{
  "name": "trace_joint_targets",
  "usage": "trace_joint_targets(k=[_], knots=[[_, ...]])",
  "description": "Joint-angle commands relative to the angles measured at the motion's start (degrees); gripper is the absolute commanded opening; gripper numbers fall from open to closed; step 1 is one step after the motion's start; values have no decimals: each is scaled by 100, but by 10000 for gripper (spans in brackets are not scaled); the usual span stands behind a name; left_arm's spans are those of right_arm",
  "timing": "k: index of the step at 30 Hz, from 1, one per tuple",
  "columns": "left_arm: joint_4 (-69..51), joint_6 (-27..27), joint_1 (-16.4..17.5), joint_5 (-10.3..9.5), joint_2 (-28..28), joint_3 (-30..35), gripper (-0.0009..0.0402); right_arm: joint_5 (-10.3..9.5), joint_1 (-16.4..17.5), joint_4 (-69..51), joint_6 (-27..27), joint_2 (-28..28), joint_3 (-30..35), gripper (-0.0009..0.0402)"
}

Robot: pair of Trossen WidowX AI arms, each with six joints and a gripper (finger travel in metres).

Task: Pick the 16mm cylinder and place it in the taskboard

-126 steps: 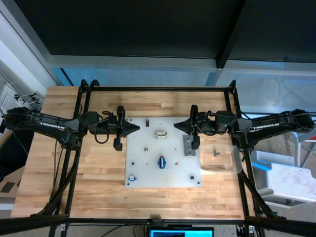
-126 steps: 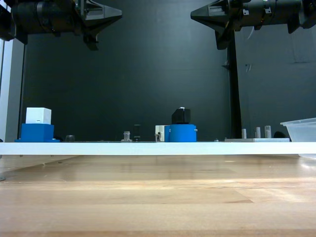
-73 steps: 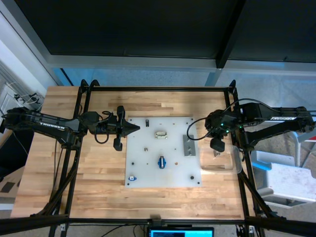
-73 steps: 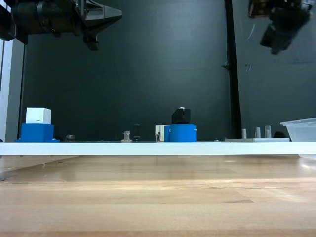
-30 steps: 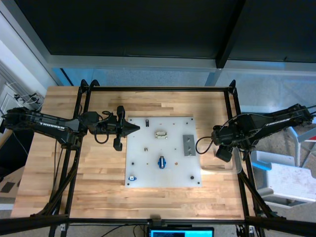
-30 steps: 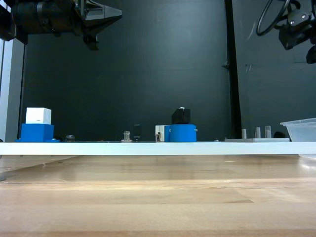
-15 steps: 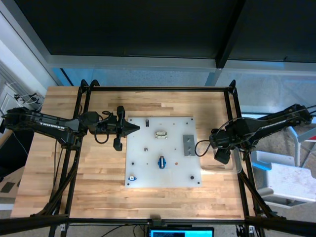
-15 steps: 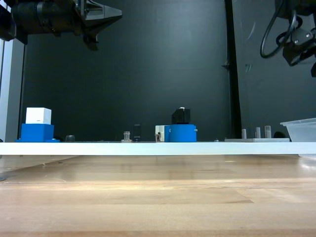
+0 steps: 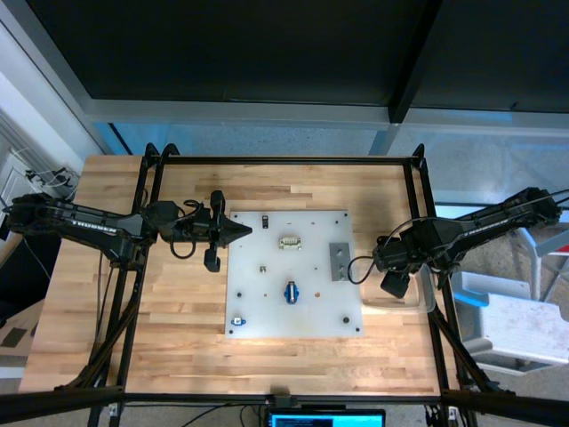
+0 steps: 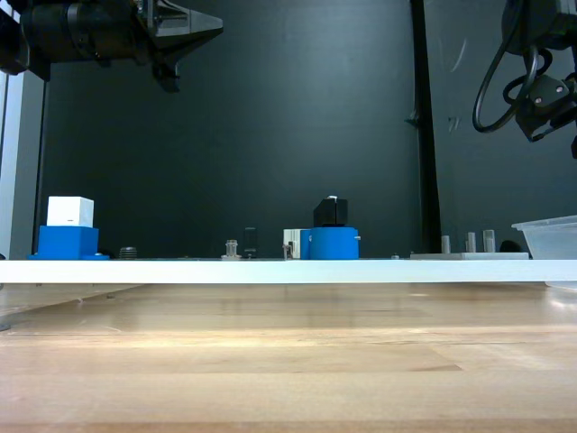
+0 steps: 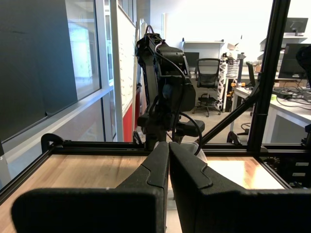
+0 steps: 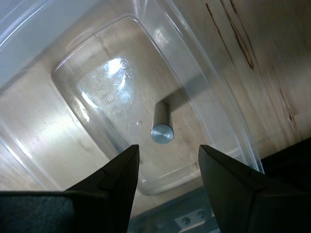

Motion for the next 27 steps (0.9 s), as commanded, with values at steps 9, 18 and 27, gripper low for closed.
trace_joint_targets(k=[9,18,27], knots=[[0,2,0,0,2,2,0,157,33,376,151,221,-227,169],[0,2,0,0,2,2,0,151,76,662,197,264,-470,169],[0,0,2,0,2,2,0,94,142,997,203,317,-680,169]])
